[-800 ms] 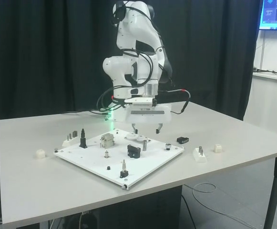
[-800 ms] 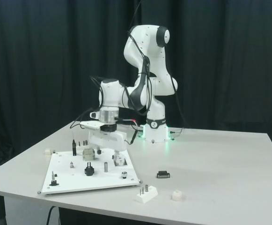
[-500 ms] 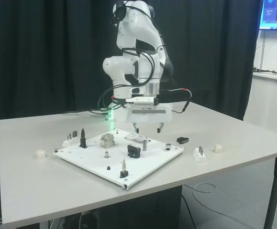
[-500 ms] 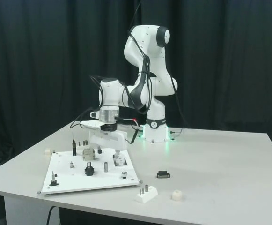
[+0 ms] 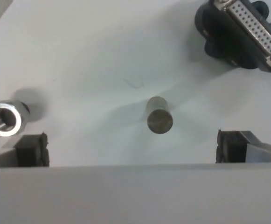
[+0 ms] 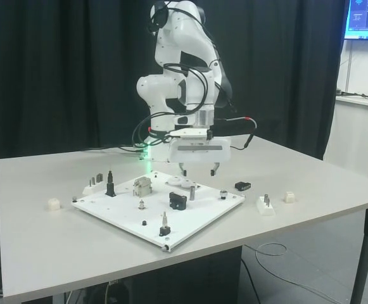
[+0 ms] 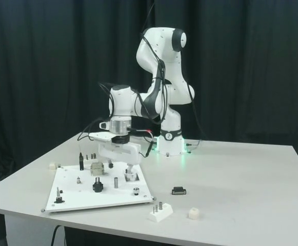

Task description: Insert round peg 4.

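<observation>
A short grey round peg stands upright on the white board, free of any grip. It also shows in the room views as the peg and peg. My gripper hangs open directly above it, one black fingertip on each side and nothing between them. From the room views the gripper and gripper sit a short way above the board, clear of the peg top.
A black D-sub connector and a metal hex socket flank the peg on the board. Several small posts stand elsewhere on it. Off the board lie a black connector, a white peg holder and a white cube.
The gripper has risen a little above the board, staying over the peg. The peg and the other parts have not moved.
</observation>
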{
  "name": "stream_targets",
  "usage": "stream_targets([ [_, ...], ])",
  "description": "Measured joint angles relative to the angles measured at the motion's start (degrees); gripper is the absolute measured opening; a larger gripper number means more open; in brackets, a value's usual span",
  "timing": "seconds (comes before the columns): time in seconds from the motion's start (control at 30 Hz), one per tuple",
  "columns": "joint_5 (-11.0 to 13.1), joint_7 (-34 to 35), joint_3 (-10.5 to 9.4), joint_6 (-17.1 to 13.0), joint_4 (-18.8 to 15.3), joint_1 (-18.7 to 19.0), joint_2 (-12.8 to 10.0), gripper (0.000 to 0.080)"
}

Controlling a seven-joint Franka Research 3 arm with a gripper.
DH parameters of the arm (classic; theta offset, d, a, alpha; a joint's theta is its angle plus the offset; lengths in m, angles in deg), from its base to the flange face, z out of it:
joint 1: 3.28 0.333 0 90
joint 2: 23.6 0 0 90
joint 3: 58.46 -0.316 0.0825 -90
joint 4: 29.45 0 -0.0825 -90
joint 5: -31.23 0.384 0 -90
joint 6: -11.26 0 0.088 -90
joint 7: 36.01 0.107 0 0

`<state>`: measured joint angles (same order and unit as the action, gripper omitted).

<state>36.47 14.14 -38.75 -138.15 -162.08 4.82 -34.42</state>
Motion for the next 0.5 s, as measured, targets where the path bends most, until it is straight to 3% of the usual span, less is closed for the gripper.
stream_targets([
  [0.5,0.0,-2.1,-1.01,0.1,1.1,0.1,-1.8,0.0800],
])
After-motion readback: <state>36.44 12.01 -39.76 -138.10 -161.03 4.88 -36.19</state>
